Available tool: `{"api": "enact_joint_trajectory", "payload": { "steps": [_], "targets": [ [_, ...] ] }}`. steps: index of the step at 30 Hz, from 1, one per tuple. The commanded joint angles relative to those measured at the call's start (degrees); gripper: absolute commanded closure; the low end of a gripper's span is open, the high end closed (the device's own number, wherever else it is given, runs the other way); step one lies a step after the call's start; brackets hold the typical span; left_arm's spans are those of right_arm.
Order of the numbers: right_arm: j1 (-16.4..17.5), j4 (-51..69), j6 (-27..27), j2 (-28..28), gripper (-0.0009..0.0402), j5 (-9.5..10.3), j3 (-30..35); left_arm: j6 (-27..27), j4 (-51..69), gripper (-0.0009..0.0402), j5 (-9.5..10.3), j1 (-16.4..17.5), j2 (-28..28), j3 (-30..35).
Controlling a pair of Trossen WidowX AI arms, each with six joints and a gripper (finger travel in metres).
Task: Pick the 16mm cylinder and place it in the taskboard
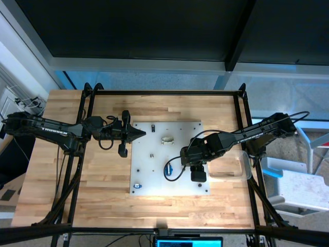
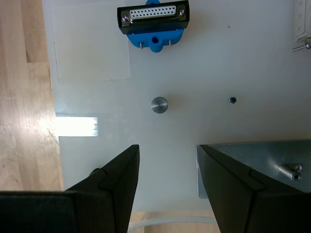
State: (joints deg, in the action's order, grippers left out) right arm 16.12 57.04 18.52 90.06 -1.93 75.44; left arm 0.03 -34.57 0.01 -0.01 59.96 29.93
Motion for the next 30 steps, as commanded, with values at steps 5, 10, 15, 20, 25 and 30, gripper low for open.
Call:
{"api": "enact_joint_trajectory", "payload": {
  "steps": [5, 10, 15, 20, 25, 30],
  "targets": [
    [0.00, -0.13, 0.02, 0.04, 0.0225, 0.00, 0.02, 0.00, 0.00, 0.0393, 0.00, 0.02, 0.02, 0.02],
    [0.00, -0.33, 0.02, 0.04, 0.0225, 0.00, 0.02, 0.02, 0.00, 0.0393, -0.02, 0.00, 0.02, 0.02],
    [0.00, -0.42, 0.02, 0.04, 0.0225, 0.00, 0.02, 0.02, 0.00, 0.0393, 0.00, 0.02, 0.02, 0.02],
    [0.00, -0.55, 0.02, 0.04, 0.0225, 0.00, 0.02, 0.00, 0.00, 0.0393, 0.00, 0.00, 0.02, 0.02],
    [0.04, -0.81, 0.02, 0.04, 0.0225, 0.00, 0.02, 0.02, 0.00, 0.0393, 0.00, 0.02, 0.02, 0.02],
    [0.00, -0.83, 0.02, 0.04, 0.0225, 0.00, 0.02, 0.02, 0.00, 0.0393, -0.02, 0.02, 0.02, 0.02]
  ]
}}
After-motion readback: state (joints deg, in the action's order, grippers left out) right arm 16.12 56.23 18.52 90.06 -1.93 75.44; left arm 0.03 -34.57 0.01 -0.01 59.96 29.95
